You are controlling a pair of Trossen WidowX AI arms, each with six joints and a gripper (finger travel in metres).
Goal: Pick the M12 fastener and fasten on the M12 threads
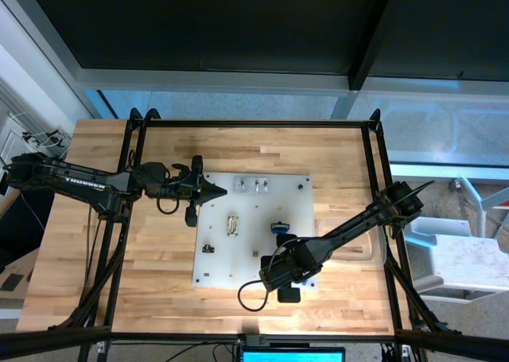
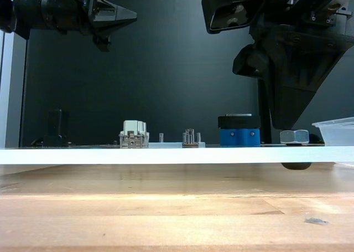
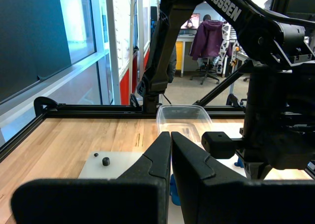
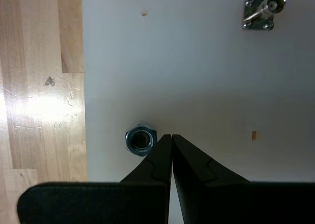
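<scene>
**Right gripper** (image 4: 171, 137) points straight down over the near right edge of the white board (image 4: 206, 76). Its two fingers are pressed together with nothing between them. The M12 fastener (image 4: 141, 139), a silver hexagonal nut with a dark bore, sits flat on the board just beside the clenched tips. It lies outside the claw, on the side that faces the bare wood of the table (image 4: 39, 86), and seemingly does not touch the fingers. In the low view the nut sits at board level just under the claw, with the clear tray (image 2: 337, 129) beyond it on one side and the blue block connector (image 2: 239, 137) on the other. No ribs of the M12 threads show beneath it, so it may be run down on its stud. Whether it is threaded there or merely resting cannot be told. **Left gripper** (image 3: 171, 135), likewise closed on nothing, hangs high over the board's far left edge, well apart from the work. Judged step: the nut is at the stud's place and the claw has no hold of it, so either fastening is complete or the claw is closed beside the nut rather than around it. In the latter case the next move calls for parting the fingers and shifting the claw toward the wood until the nut lies between the tips. The claw would then lower to clasp the nut's flats before turning.
</scene>
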